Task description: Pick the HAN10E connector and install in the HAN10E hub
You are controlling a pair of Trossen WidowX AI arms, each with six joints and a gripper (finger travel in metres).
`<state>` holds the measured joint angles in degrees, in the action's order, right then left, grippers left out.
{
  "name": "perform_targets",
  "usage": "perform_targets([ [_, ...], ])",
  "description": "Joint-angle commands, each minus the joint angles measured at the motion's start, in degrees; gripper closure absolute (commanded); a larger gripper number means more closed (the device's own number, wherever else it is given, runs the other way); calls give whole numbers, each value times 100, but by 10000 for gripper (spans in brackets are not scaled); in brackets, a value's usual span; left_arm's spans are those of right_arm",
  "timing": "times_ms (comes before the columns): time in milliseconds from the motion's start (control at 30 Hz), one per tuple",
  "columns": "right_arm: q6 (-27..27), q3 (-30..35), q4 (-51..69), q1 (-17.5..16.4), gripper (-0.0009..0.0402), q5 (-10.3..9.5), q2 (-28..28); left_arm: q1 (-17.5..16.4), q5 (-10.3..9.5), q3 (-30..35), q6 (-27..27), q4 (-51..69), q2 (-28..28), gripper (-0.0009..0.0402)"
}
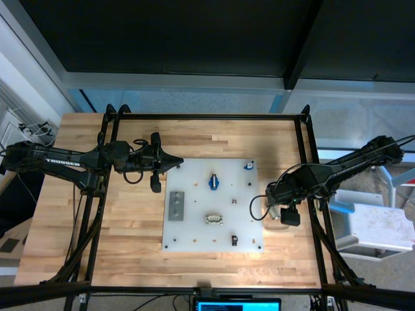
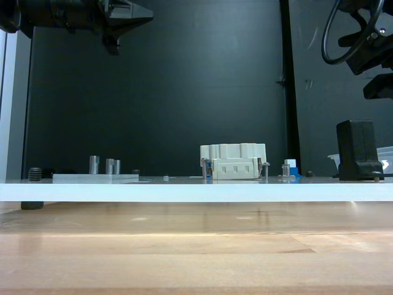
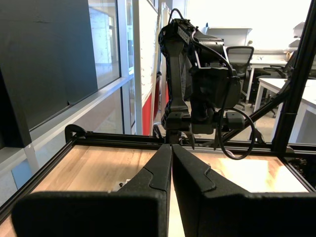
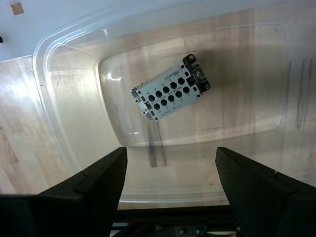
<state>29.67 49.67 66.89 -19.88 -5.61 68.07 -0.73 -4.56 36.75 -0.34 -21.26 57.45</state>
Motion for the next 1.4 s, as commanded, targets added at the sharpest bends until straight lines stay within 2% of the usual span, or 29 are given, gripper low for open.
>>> perform_targets([
  [33, -7, -28, -11, -22, 141, 24, 2, 0, 2, 0, 0, -2, 0, 393],
  [133, -11, -138, -37, -59, 141, 68, 2, -2, 0, 0, 2, -2, 0, 393],
  [200, -9, -243, -146, -81, 141, 170, 2, 0, 2, 0, 0, -2, 0, 393],
  [367, -39, -608, -754, -103, 141, 177, 2, -2, 2, 0, 0, -2, 0, 393],
  [600, -52, -1530, -1543, -111, 142, 175, 2, 0, 2, 0, 0, -2, 0, 393],
  [733, -28, -1932, -2116, -111, 142, 323, 11, -2, 2, 0, 0, -2, 0, 393],
  [833, -7, -2061, -2328, -114, 148, 308, 72, -2, 2, 0, 0, -2, 0, 393],
  [1000, -7, -2107, -2337, -114, 190, 310, 92, -2, 2, 0, 0, -2, 0, 393],
  [1400, -9, -2109, -2341, -116, 355, 302, 92, -2, 2, 0, 2, -2, 0, 393],
])
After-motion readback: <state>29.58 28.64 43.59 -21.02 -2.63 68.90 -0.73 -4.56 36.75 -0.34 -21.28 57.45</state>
